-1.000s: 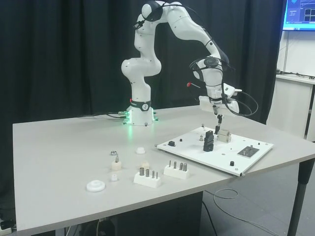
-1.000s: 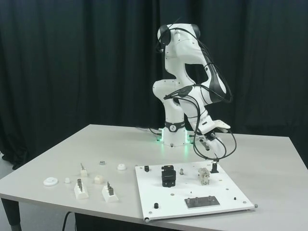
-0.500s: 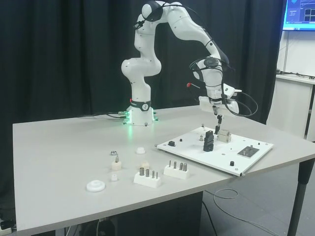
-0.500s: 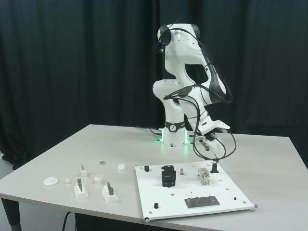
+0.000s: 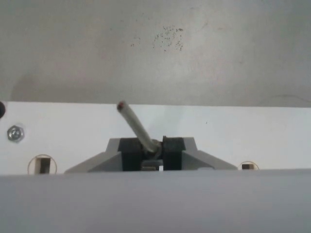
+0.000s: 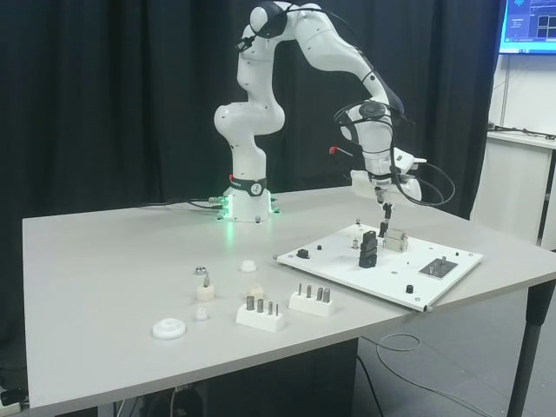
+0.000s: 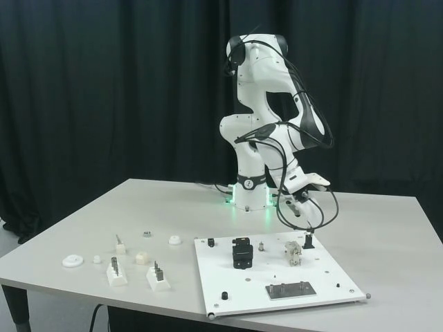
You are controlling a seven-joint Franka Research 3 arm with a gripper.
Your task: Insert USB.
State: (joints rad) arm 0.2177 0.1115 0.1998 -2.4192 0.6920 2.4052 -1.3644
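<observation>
Black curtains close off the room behind my grey counter (image 6: 104, 261), where the white arm (image 6: 261, 113) reaches out over the white board (image 7: 277, 280) at the counter's far side. My pincer (image 6: 385, 205) hangs above the board's rear edge, over a small black upright piece (image 7: 309, 241); I take that piece for the USB socket, though I can't confirm it from the room views.

Through the wrist view I see the black pads pinching a small grey plug (image 5: 152, 165) with a stub of cable (image 5: 133, 121) slanting out from between them. So I judge the pick-up done: the USB is in my grip, carried off the board, not yet seated. No contact shows between plug and socket.

What's left, as I read it, is the alignment over the opening, the descent, the push home and the release. Loose parts on the counter's near side, a white gear (image 6: 168, 327) and two peg blocks (image 6: 261, 311), play no part in this job.
</observation>
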